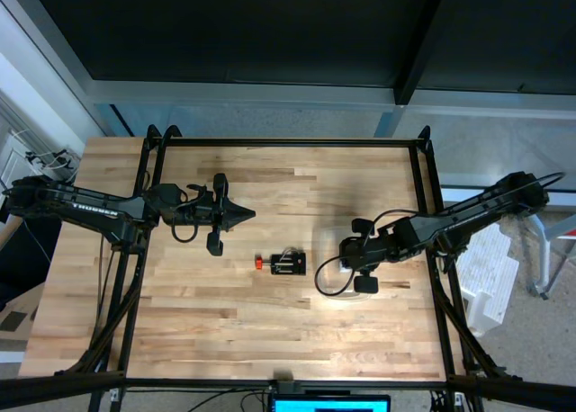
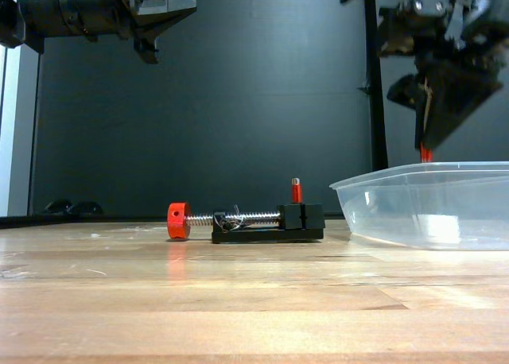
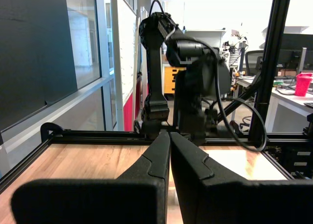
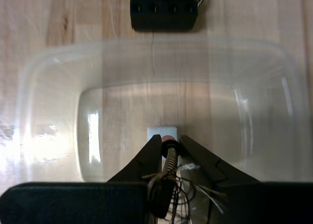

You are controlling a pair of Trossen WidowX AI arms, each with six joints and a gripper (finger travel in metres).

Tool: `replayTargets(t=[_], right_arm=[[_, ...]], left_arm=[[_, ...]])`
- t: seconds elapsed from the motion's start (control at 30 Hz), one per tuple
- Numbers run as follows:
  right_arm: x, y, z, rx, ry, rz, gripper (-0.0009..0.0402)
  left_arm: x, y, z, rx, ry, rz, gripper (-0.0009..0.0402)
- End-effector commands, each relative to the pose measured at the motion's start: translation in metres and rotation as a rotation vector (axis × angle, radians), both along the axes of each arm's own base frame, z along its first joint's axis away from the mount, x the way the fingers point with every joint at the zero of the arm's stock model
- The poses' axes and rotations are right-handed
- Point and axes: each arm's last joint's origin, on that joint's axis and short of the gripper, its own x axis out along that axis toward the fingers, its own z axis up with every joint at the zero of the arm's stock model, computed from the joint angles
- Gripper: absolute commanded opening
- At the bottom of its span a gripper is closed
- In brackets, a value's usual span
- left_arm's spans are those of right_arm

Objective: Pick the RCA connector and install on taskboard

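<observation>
High view: "TROSSEN" is lettered on the left arm (image 1: 90, 210); the left gripper (image 1: 245, 215) is seen near the taskboard (image 1: 288, 265). Left wrist view: its fingers (image 3: 159, 150) are pressed together. Right wrist view: the RCA connector (image 4: 169, 149) is clamped by the right gripper (image 4: 169, 137) over the clear tray (image 4: 58, 77).

Pale plank table (image 1: 270, 331) fills the high view's middle, edged by a black rail frame (image 1: 288, 143); dark panel (image 1: 234, 25) across the top, grey floor (image 1: 540, 358) lower right, bright window strip (image 2: 17, 133) at the low view's left
</observation>
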Motion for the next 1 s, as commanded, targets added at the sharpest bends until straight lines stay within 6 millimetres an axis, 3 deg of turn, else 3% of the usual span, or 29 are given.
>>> replayTargets(t=[0.03, 0.2, 0.5, 1.0], right_arm=[[0.001, 0.000, 0.016, 0.001, -0.004, -0.006, 0.0002], [0.003, 0.000, 0.030, 0.005, -0.018, -0.006, 0.0002], [0.005, -0.003, 0.030, 0.008, -0.020, -0.026, 0.0002], [0.052, -0.010, 0.021, 0.028, -0.004, -0.073, 0.0002]], left_arm=[[0.000, 0.000, 0.000, 0.000, -0.001, 0.000, 0.0000], [0.000, 0.000, 0.000, 0.000, -0.001, 0.000, 0.0000], [0.000, 0.000, 0.000, 0.000, -0.001, 0.000, 0.0000], [0.000, 0.000, 0.000, 0.000, -0.001, 0.000, 0.0000]])
